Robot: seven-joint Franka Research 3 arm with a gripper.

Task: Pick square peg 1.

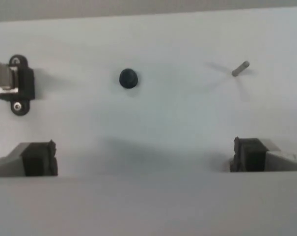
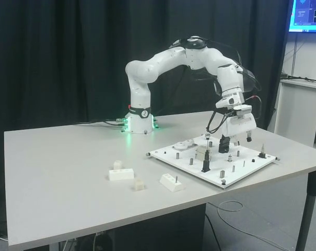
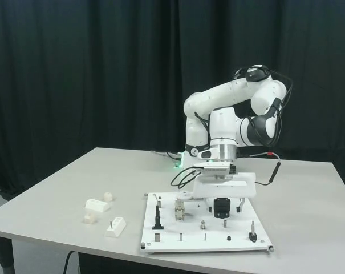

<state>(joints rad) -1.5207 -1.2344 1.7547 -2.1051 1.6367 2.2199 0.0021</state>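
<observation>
The gripper [image 1: 143,157] is standing wide open, nothing between its two black fingertips [image 1: 39,158], only bare white board [image 1: 187,39] under them. In the wrist view a small black knob [image 1: 128,78], a thin grey pin [image 1: 240,68] and a black bracket w/ screws [image 1: 19,84] are sitting on the board, all apart from the fingertips.

In the room views the gripper [image 3: 220,206] is hanging above the board [image 3: 161,242], near its back-right part, not touching any piece. The board is lying at the bench's [image 2: 53,157] front-right corner and is carrying several upright pegs & fixtures. Which one is square peg 1 I cannot tell.

Towards the bench's front-left, off the board, three white blocks are lying: a long one [image 2: 120,174], a small cube [image 2: 139,184] and one w/ a pin standing in it [image 2: 171,182]. No real containers are showing.
</observation>
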